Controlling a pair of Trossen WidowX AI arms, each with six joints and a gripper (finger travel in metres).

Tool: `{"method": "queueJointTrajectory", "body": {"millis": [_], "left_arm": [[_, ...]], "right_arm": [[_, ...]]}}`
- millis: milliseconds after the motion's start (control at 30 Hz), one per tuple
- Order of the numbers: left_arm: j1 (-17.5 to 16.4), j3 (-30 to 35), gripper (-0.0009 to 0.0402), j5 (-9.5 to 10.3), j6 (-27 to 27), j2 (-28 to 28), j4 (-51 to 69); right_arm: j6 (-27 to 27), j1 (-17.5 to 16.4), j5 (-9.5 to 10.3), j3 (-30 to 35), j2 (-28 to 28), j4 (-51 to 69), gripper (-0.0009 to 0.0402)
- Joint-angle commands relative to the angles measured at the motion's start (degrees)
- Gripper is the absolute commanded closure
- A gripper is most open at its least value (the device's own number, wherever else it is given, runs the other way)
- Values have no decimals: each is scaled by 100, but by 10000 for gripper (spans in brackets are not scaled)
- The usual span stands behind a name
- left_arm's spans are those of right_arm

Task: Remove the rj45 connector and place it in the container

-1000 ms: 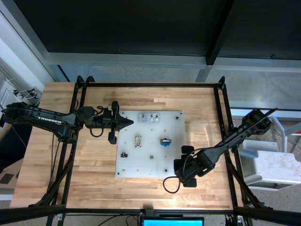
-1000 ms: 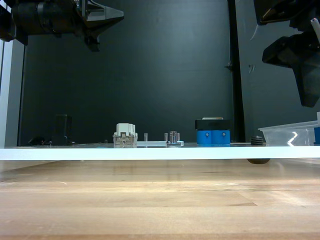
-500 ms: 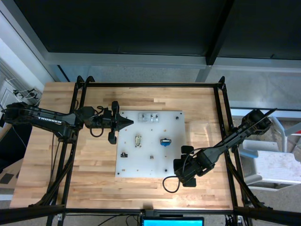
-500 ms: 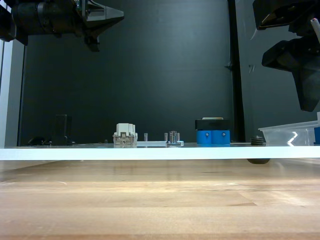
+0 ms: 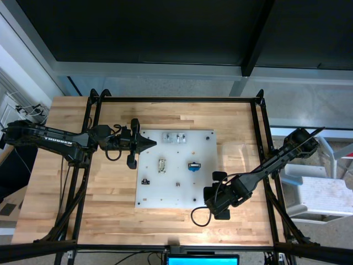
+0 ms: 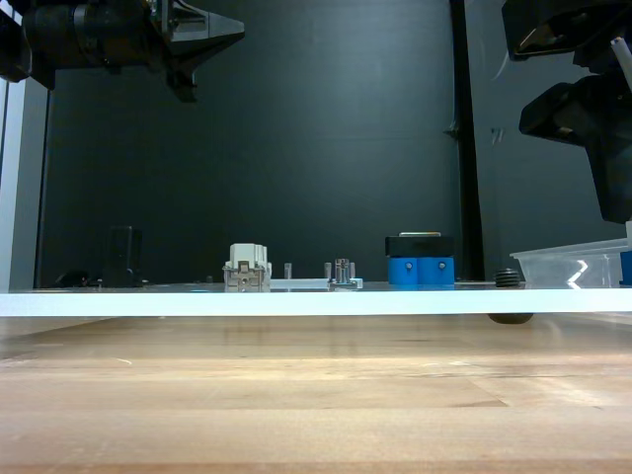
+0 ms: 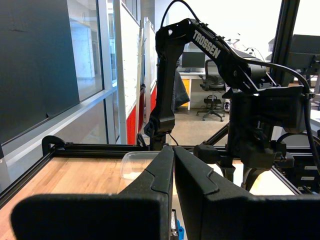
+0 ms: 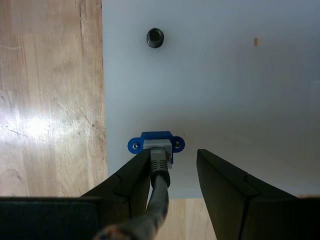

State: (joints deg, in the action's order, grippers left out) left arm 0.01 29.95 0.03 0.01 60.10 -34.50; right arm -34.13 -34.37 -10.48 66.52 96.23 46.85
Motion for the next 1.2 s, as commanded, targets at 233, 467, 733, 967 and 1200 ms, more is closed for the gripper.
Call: {"method": "queueJointTrajectory", "body": {"millis": [233,467,733,967,1200], "left_arm": [[-2,0,392,0,0,2,-2],[-2,0,392,0,0,2,-2],[0,0,392,0,0,2,-2],[0,0,392,0,0,2,-2],[-2,0,392,0,0,2,-2]], "right_arm": [[4,0,-4,-7,0,-7,311],[2,0,-4,-7,0,-7,397],[0,-2,-4,-7,0,-11,394],[2,-4,-4,9,-2,-9,394],[2,-17,0,48,-28,2,393]]}}
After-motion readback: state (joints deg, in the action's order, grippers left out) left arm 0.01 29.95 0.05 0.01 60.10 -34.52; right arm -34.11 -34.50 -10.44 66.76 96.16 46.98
